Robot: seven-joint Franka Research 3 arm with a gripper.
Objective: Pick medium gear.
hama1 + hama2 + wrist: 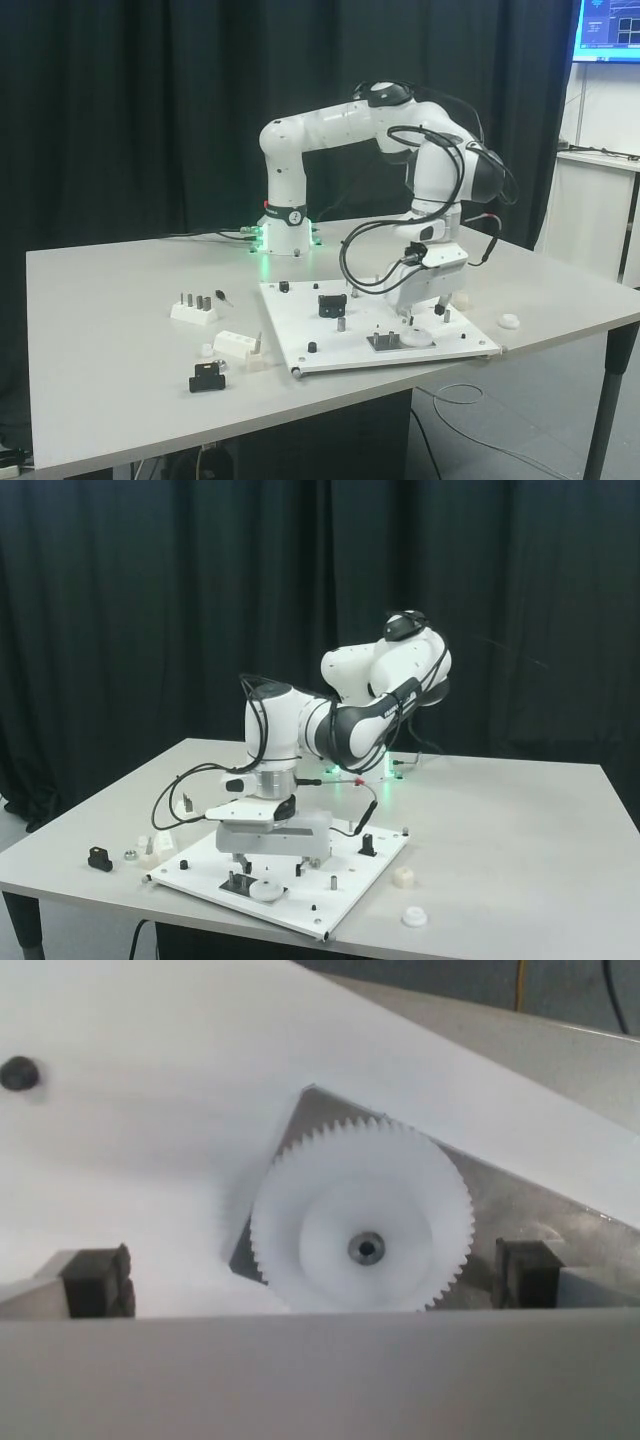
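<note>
The white gear [362,1232] lies flat on a grey metal plate [500,1200] set into the white board [375,325], near the board's front edge in the first room view. The tool [312,1278] hangs just above it with its two black fingertips [97,1282] spread wide, one on each side of the gear and neither touching it, so it is released and holds nothing. In the wrist view the gear's toothed rim and its small centre hole show plainly between the fingertips. The white arm [340,130] bends over from its base at the far side of the grey surface [100,330]. Left of the board stand a small white block [194,310] with pegs and a black clip [207,377]; two small white parts [404,877] lie on the surface beyond the board's right side.
</note>
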